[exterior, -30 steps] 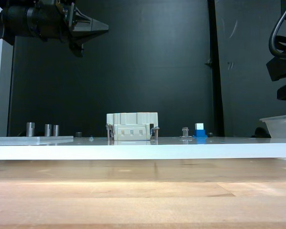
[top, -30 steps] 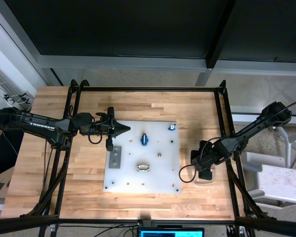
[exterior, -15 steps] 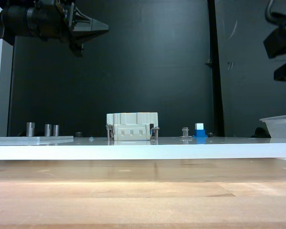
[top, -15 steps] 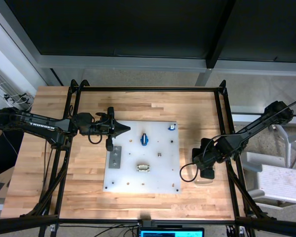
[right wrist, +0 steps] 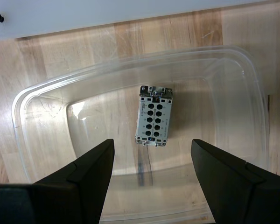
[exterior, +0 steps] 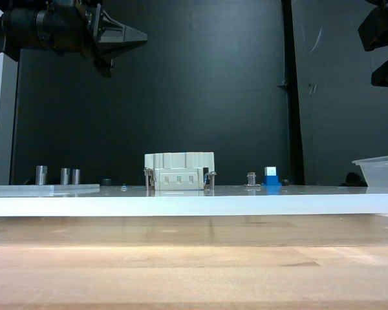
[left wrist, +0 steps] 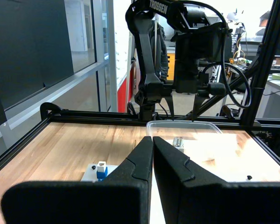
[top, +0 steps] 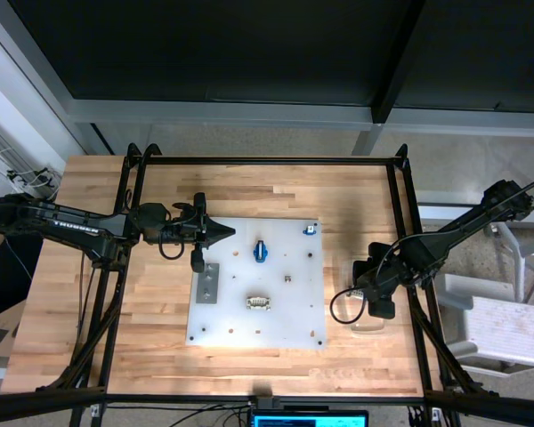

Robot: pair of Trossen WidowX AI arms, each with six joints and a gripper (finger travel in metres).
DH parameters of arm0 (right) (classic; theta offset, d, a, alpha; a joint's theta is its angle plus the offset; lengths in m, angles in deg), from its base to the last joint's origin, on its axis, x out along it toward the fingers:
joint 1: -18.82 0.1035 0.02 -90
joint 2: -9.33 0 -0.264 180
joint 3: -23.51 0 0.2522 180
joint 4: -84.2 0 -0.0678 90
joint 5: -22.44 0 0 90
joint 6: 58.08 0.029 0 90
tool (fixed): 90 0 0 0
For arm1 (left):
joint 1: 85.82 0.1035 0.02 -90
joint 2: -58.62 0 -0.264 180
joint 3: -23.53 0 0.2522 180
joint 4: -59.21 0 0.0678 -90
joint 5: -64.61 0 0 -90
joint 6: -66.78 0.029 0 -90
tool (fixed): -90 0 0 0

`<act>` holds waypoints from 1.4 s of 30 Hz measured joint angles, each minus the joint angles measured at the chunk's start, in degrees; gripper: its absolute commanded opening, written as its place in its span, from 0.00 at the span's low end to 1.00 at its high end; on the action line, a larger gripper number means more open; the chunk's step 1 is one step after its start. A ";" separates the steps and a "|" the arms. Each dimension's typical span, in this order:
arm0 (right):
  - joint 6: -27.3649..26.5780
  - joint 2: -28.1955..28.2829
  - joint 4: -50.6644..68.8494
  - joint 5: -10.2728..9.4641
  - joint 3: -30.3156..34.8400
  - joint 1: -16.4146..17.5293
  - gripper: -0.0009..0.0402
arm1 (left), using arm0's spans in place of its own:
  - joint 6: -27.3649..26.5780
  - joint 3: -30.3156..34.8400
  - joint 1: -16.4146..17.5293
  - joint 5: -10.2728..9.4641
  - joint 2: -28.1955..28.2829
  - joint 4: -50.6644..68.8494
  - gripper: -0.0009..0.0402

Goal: Remove the HAN10-E connector and place it in the container

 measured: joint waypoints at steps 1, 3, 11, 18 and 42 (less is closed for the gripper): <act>0.00 0.00 0.00 0.00 0.00 0.00 0.56 | -0.02 -0.02 0.00 0.00 0.00 0.00 0.02; 0.00 0.00 -0.02 0.00 0.00 0.00 0.56 | 0.00 -0.02 0.00 0.00 0.00 0.00 0.02; 0.02 0.02 -0.24 0.00 0.00 0.00 0.56 | -0.02 -0.02 0.00 0.00 0.00 0.00 0.02; 0.20 0.02 -0.26 0.00 0.00 0.00 0.56 | 0.00 0.00 0.00 -0.02 0.00 0.00 0.02; 0.61 0.09 -0.50 0.00 -0.90 -0.02 0.56 | 0.00 0.00 0.00 -0.02 0.00 0.00 0.02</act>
